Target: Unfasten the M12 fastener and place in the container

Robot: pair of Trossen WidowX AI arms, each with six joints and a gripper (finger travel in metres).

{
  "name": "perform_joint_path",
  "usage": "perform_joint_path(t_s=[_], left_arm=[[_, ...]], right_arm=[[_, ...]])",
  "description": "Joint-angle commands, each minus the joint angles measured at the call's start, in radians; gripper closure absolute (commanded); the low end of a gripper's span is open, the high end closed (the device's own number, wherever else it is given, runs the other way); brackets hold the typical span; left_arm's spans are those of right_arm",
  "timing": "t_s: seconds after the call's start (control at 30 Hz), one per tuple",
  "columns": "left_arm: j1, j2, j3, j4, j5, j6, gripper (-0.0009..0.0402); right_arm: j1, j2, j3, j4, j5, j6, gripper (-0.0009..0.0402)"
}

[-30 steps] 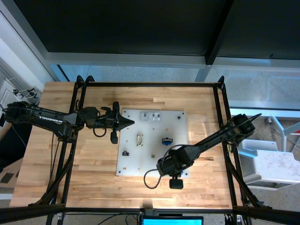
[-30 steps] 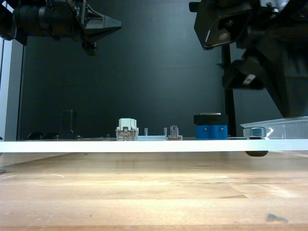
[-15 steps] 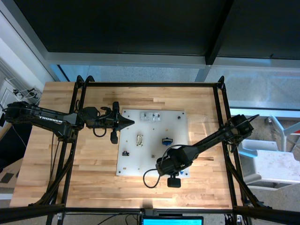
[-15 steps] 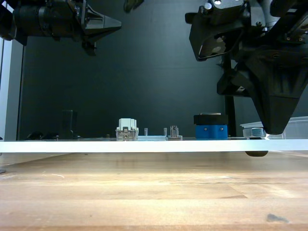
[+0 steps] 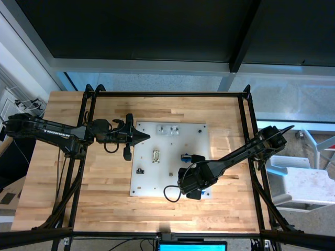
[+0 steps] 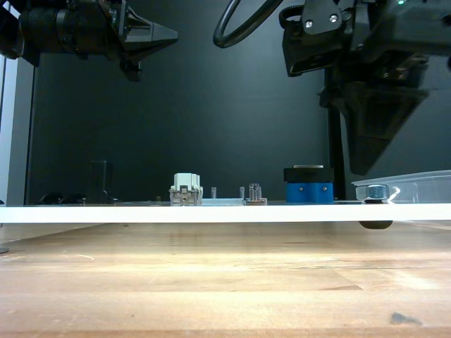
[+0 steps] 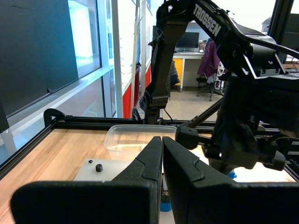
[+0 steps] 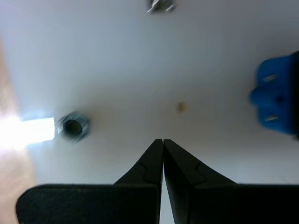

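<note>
Outside container (image 7: 135, 137), M12 nut (image 8: 84, 127) on its stud (image 8: 72, 127), right gripper (image 8: 163, 140) closed empty nearby, left gripper (image 7: 162, 140) closed above board (image 5: 167, 149)

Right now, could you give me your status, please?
Left claw shut, parked at left. Right claw shut, empty, above board. M12 nut on its stud, outside container.

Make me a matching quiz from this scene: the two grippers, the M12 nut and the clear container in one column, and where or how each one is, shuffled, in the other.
Column one
1. left gripper
2. right gripper
3. M12 nut
4. container

Column two
A. silver, on the white board, apart from any fingers
B. shut on nothing, raised over the board's near right part
C. clear plastic, past the board's right edge
D. shut, held level at the board's left edge

Pairs: 1-D, 2-B, 3-A, 4-C
</note>
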Motion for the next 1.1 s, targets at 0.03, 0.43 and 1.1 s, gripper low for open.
perform_joint_path(t_s=[0.03, 0.43, 1.1], left_arm=[[0.0, 0.0, 0.0, 0.0, 0.0, 0.0, 0.0393], [0.0, 0.0, 0.0, 0.0, 0.0, 0.0, 0.0393], [0.0, 0.0, 0.0, 0.0, 0.0, 0.0, 0.0393]], right_arm=[[0.0, -0.005, 0.001, -0.003, -0.089, 0.001, 0.0393], [0.004, 0.014, 0.0, 0.122, -0.326, -0.062, 0.0393], [-0.011, 0.057, -0.002, 0.127, -0.223, -0.106, 0.0393]])
